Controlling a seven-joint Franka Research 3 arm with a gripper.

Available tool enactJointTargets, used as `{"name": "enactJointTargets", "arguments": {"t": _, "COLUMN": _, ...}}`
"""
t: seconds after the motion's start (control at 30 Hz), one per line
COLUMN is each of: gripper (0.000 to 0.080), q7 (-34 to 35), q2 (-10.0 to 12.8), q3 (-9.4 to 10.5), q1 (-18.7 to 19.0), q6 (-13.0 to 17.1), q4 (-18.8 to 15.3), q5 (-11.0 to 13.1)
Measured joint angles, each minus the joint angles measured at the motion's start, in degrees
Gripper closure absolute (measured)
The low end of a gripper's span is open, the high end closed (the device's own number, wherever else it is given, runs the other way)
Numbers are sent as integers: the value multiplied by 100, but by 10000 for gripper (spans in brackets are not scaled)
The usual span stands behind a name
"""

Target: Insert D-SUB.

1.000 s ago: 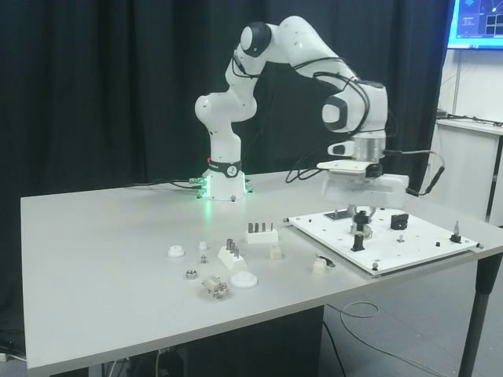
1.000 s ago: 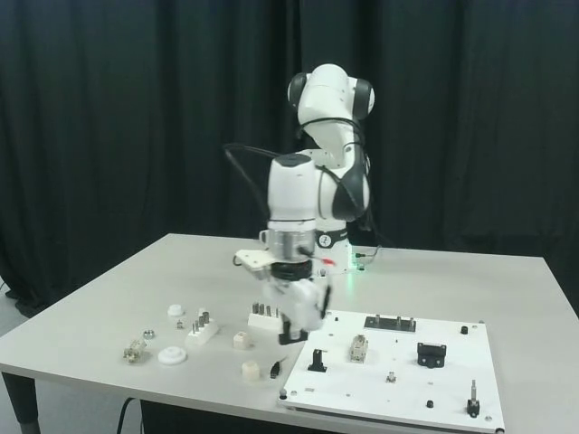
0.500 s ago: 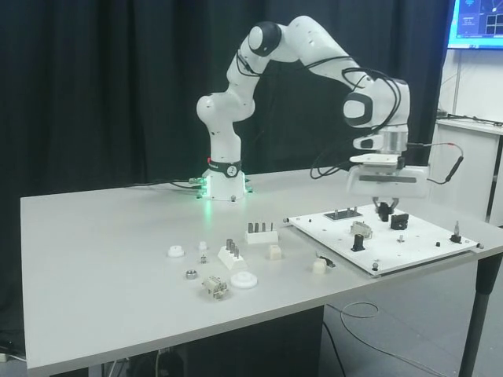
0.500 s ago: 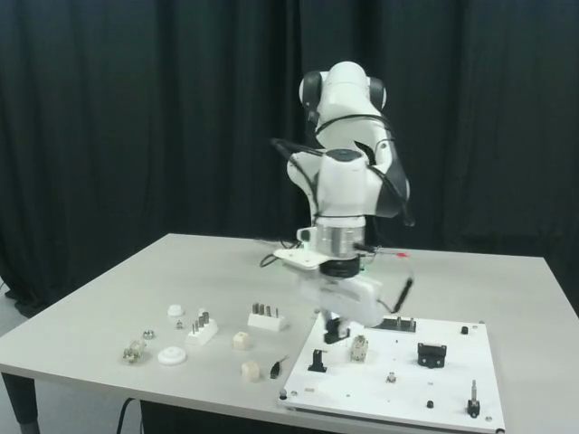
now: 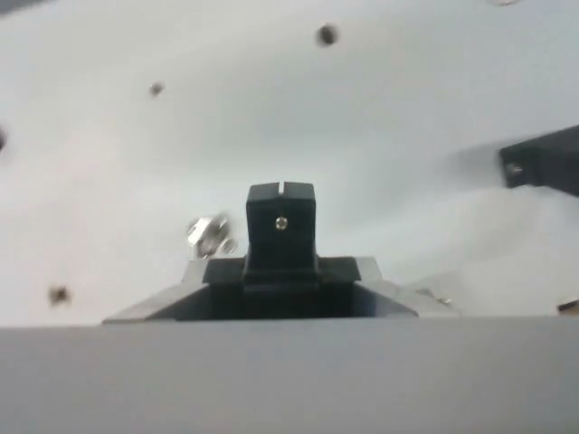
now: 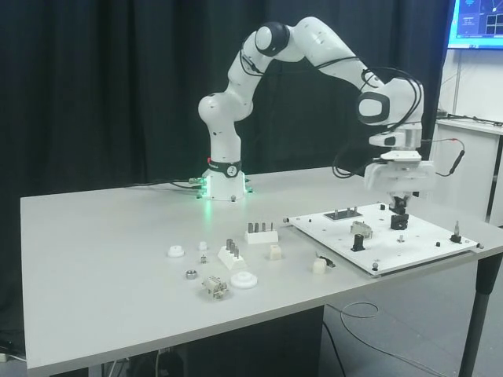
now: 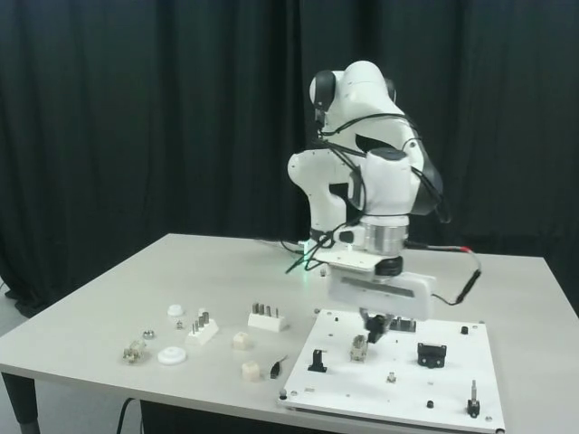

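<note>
Surface (image 6: 102, 236) comes first: it is grey and wide, and it carries all the other things. Next is the white arm (image 6: 314, 35), which reaches from its base over to the far side. Under its end lies a flat white board (image 6: 424, 243).

Our tool (image 7: 373, 327) hangs low over that board and is not resting on it. We cannot tell if the tool is gripping something or is let go. In the wrist view a black piece (image 5: 280, 221) with a tiny screw shows in the middle, with a grey frame at its foot. We cannot say if it is held or just stands on the board.

We think the small metal plug (image 7: 359, 348) standing on the board is the D-SUB part. It is just beside the tool and lower down, on the side where the little loose parts lie. A black block (image 7: 431, 354) stands on the other side of the tool, so the tool sits between the two.

We cannot make out which way the plug's long side runs. That matters, we think, because the tool must line up with it.

A loose metal part (image 6: 214, 287) lies on the bare surface, well apart from the tool.
</note>
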Motion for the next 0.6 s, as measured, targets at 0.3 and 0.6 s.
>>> {"name": "enactJointTargets", "arguments": {"t": 0.3, "gripper": 649, "q7": -1046, "q2": -2, "q3": 0, "q1": 325, "q6": -67, "q4": -4, "q5": 3}}
{"name": "enactJointTargets", "arguments": {"t": 0.6, "gripper": 649, "q7": -1836, "q2": -3, "q3": 1, "q1": 583, "q6": -125, "q4": -4, "q5": 15}}
